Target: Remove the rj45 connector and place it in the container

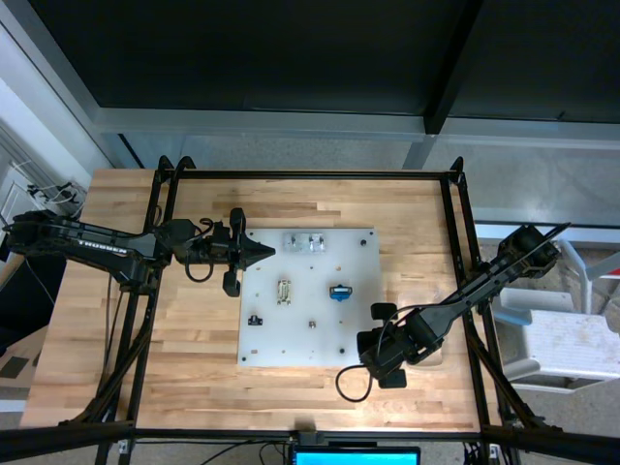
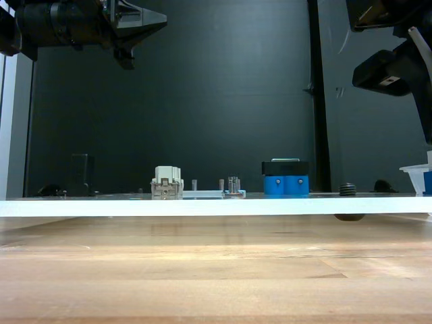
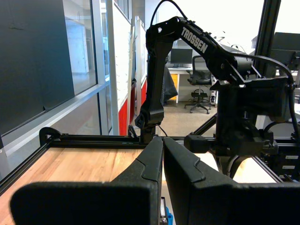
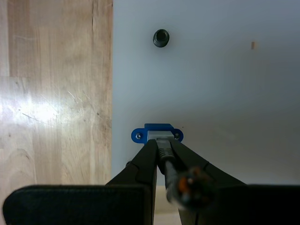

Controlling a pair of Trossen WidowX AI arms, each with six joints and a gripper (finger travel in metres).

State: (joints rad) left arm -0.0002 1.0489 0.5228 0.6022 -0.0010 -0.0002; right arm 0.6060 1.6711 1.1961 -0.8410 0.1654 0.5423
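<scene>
Closest to the lens in the right wrist view, black fingers (image 4: 140, 171) of the right hand (image 4: 162, 142), clamped shut on the grey rj45 connector (image 4: 163, 152); connector's front end against a small blue mount (image 4: 157, 127) at a corner of the white board (image 4: 211, 84), seated or free not clear, a black screw head (image 4: 161, 38) farther along the same edge, wooden tabletop (image 4: 56, 93) alongside. From the high view, right hand low over the board's near right corner, blue mount hidden beneath it; left hand (image 1: 268, 252) closed to a point, empty, hovering by the board's left edge and aimed across it; on the board between the two, a grey block (image 1: 284, 293), a blue fixture (image 1: 339, 292) and a pair of clear pieces (image 1: 303, 241) at the far edge. At tabletop level in the low view, board as a thin white slab raised off the wood, grey block and blue fixture upright on it, left hand high at upper left. Through the left wrist view, two dark fingers pressed together with only a slit between, right arm (image 3: 197, 40) with TROSSEN lettering reaching down beyond them.
</scene>
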